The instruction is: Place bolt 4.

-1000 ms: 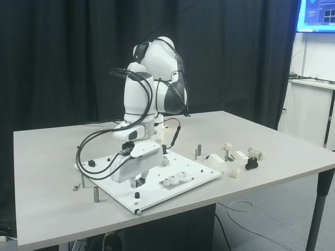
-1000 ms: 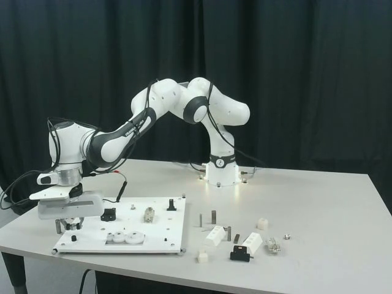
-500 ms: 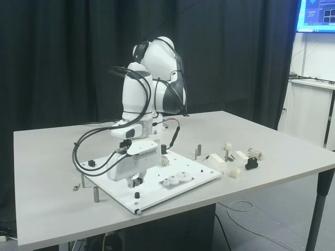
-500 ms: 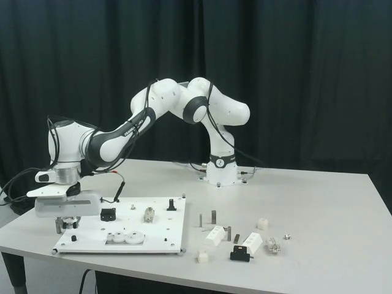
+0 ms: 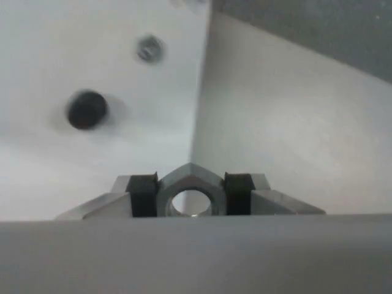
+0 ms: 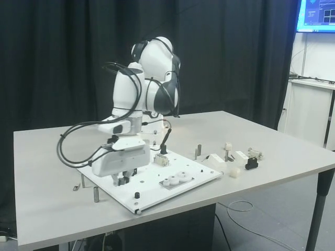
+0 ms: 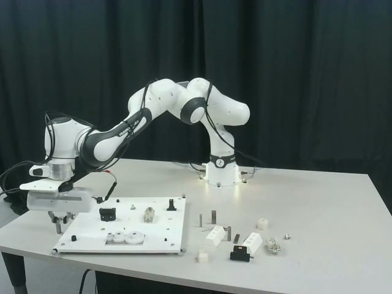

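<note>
At the lower left of the second room view the claw [image 7: 59, 218] hangs over the left edge of the white plate [image 7: 156, 229] on the grey bench [image 7: 318, 214]. In the wrist view, low at centre, its black pads [image 5: 143, 193] are clamped on bolt 4 [image 5: 191, 197]: a grey six-sided head (seen end-on, with a round hollow in its middle). A black knob [image 5: 87, 109] sits on the plate at that frame's upper left.
</note>
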